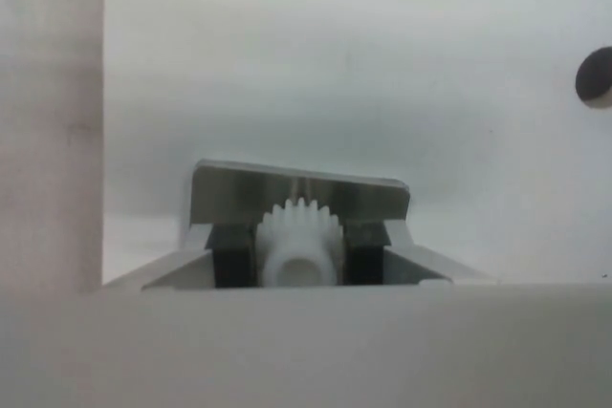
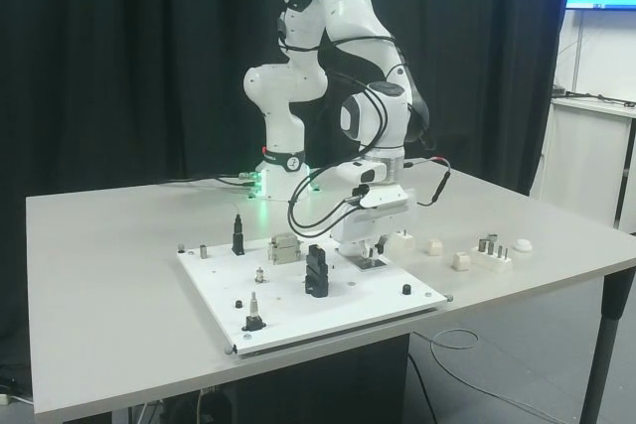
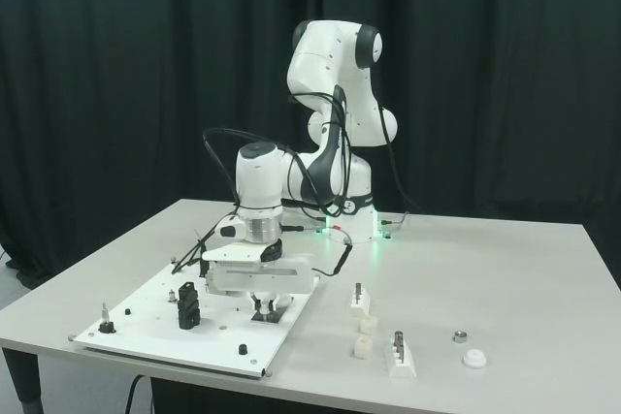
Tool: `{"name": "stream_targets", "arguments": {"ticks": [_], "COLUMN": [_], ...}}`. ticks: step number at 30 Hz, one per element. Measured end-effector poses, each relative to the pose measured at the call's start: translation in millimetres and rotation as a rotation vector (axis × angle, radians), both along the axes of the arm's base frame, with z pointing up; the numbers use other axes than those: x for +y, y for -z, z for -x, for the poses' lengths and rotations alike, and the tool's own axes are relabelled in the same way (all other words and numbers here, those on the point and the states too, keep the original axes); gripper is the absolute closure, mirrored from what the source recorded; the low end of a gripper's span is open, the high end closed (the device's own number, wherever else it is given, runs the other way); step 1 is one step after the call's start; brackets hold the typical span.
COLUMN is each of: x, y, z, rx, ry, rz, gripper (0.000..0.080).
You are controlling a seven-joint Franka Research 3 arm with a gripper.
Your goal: Insert small gear.
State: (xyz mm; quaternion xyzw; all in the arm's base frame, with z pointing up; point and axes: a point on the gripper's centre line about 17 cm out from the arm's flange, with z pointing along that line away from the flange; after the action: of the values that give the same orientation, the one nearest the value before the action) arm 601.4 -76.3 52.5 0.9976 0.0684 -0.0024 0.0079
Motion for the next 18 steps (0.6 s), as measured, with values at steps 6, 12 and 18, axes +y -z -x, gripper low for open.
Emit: {"name": "stream_targets", "arguments": {"ticks": [6, 12, 18], "x": [-0.1, 0.0, 0.2], "y": [0.1, 0.1, 1.5], "z": [0.1, 0.0, 0.8], "rx": [0.000, 0.000, 0.003], "ry": [-0.004, -0.004, -0.004], "rz": [0.000, -0.001, -0.001], "gripper": [0.0611, 0.0611, 0.0578]}}
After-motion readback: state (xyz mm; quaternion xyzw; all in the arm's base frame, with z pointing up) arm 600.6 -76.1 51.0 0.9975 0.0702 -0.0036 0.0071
